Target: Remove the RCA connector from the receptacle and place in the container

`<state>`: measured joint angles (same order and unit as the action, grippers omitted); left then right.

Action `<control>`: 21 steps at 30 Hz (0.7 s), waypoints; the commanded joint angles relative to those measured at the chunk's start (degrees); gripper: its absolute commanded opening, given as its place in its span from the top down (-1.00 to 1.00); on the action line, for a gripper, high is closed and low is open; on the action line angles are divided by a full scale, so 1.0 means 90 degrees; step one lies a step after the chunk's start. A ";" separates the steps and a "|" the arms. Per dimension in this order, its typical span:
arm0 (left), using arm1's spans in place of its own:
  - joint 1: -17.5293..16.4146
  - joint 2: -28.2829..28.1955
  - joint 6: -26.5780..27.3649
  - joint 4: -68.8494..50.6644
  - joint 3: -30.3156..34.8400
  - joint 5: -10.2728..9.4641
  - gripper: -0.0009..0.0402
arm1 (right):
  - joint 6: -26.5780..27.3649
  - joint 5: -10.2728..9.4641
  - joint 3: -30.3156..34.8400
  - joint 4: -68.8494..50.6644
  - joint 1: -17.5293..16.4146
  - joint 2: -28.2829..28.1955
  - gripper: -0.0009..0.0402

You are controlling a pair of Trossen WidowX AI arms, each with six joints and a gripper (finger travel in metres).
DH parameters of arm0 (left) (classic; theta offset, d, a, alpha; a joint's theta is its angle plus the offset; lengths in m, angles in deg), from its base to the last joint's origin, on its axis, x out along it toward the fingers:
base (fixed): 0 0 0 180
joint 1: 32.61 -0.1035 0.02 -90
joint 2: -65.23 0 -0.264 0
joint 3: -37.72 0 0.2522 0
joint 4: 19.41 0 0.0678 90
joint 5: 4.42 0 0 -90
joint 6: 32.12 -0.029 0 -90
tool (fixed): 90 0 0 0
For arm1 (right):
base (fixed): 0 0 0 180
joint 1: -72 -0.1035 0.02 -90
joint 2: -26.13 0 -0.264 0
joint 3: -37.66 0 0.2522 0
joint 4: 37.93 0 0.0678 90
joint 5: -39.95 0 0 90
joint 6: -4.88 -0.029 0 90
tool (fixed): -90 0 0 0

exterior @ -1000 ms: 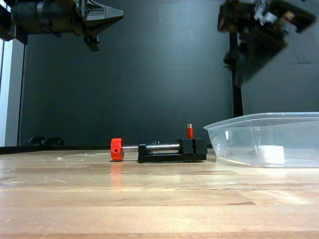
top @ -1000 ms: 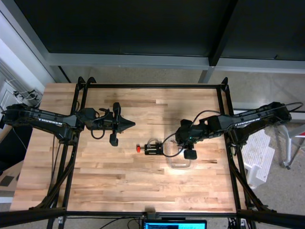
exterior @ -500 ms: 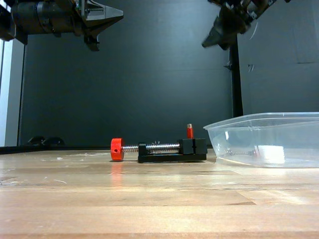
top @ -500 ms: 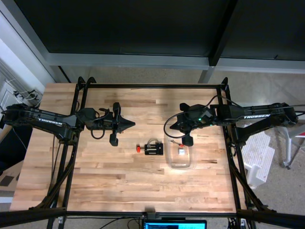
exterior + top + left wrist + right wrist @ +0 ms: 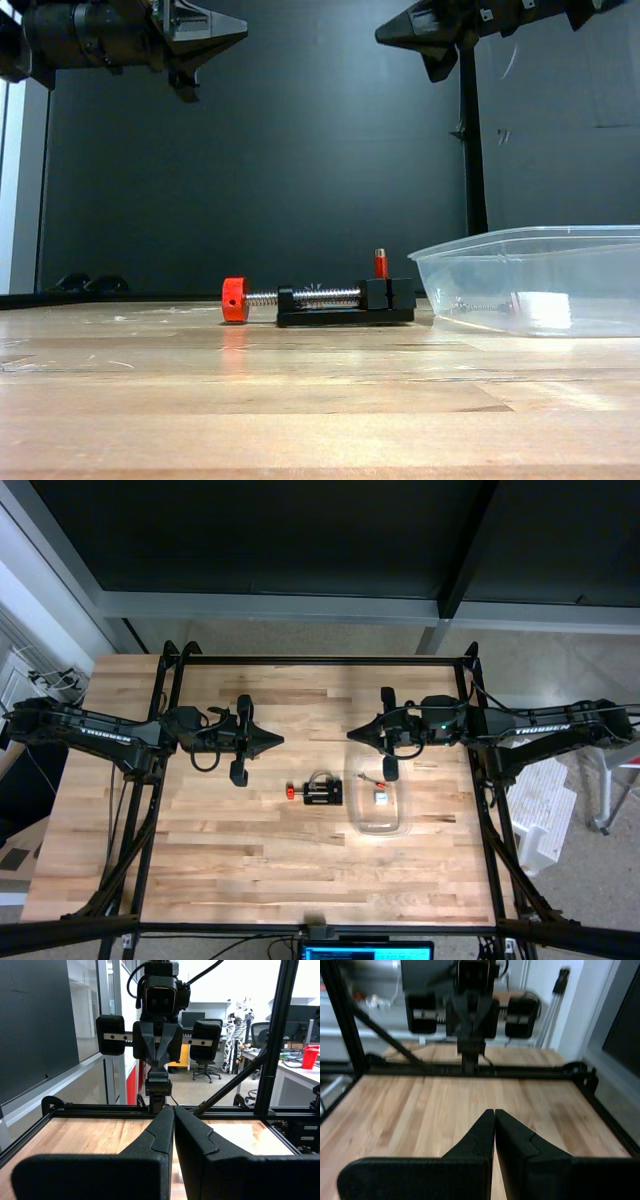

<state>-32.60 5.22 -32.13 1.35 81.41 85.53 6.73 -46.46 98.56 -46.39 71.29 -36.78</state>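
Since a second ago the right arm has drawn up and back from over the container (image 5: 379, 831), so the right gripper (image 5: 352, 735) now hangs level and high above the table (image 5: 250, 870), just past the tub's far edge, with its tip pointing toward the left arm. The RCA connector (image 5: 372, 779), not in the tub a second ago, now lies inside it. Both arms reach inward from the sides of the light wooden table and face each other tip to tip, well apart. The left gripper (image 5: 278, 740) is parked at the same height on the left side. In its wrist view its jaws are pressed together with nothing between them. The right gripper's jaws are likewise closed flat against each other and hold nothing. Below the right gripper the clear, shallow container sits on the table to the right of the receptacle (image 5: 322, 794), close beside it but not touching in the low view. Two things lie in the tub: a small white-grey cube (image 5: 381, 798) near its middle, and the slim silvery connector flat on the floor toward the far end, apart from the cube. The black receptacle lies lengthwise on the wood with its round red knob (image 5: 291, 791) at the left end, away from the tub. A short red post (image 5: 380, 263) stands upright on its right-hand part.
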 commanded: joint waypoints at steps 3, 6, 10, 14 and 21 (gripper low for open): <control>0.0000 0.0000 0.0000 0.0002 0.0002 0.0002 0.96 | -0.0017 -0.0017 -0.0500 0.0920 -0.0002 0.0182 0.96; 0.0000 0.0000 0.0000 0.0002 0.0002 0.0002 0.96 | -0.0155 -0.0019 -0.0765 0.1319 0.0000 0.0291 0.96; 0.0000 0.0000 0.0000 0.0002 0.0002 0.0002 0.96 | -0.0226 -0.0024 -0.1100 0.1746 0.0000 0.0427 0.96; 0.0000 0.0000 0.0000 0.0002 0.0002 0.0002 0.96 | -0.0376 -0.0041 -0.1406 0.2242 0.0000 0.0505 0.96; 0.0000 0.0000 0.0000 0.0002 0.0002 0.0002 0.96 | -0.0372 -0.0078 -0.1532 0.2390 -0.0002 0.0515 0.96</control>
<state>-32.60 5.22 -32.13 1.35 81.41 85.55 3.34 -46.94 84.75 -24.92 71.31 -32.11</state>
